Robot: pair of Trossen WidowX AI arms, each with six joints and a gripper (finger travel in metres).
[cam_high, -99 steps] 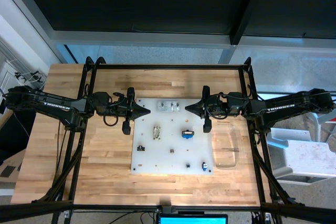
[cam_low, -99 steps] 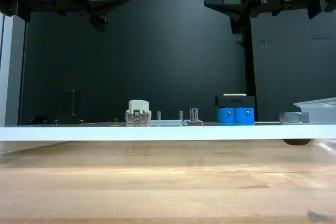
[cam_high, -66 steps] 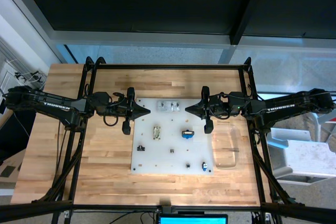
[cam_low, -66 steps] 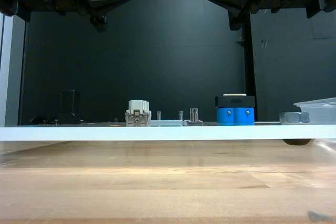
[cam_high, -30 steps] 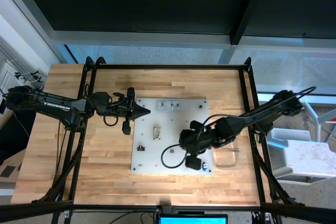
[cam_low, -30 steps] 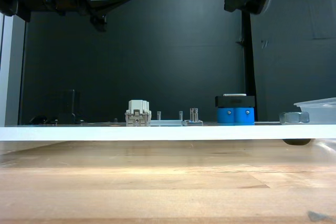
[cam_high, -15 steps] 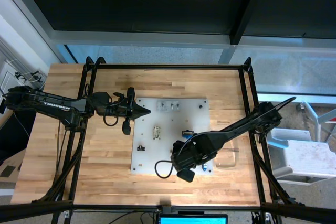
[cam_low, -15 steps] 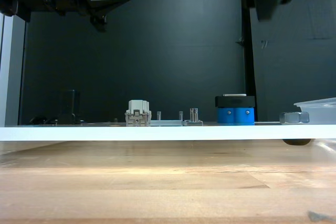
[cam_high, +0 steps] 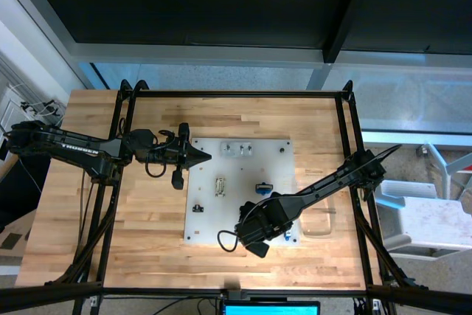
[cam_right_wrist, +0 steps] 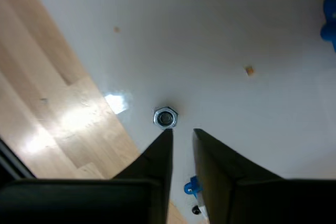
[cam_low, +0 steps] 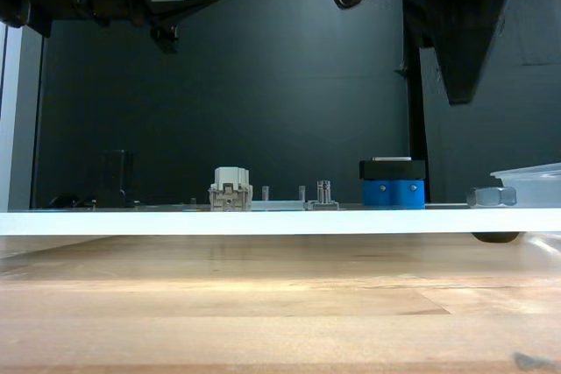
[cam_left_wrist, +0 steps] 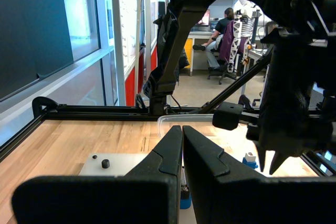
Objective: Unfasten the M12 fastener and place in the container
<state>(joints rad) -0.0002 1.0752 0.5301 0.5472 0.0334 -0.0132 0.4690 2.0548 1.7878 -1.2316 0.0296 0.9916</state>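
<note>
The M12 nut [cam_right_wrist: 165, 117] sits on the white board [cam_right_wrist: 236, 35] near its front edge, seemingly run down on its stud, outside the container [cam_high: 318, 233]. The right tool [cam_right_wrist: 182, 132] hangs just above it, narrowly parted, so this looks like the approach. Next it must widen, descend and straddle the nut. Farther back, the left tool [cam_high: 207, 156] is parked, pinched together.

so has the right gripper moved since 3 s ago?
Yes. The right gripper swung from the white board's far edge to its near edge; the left gripper stays by its far left corner.
</note>
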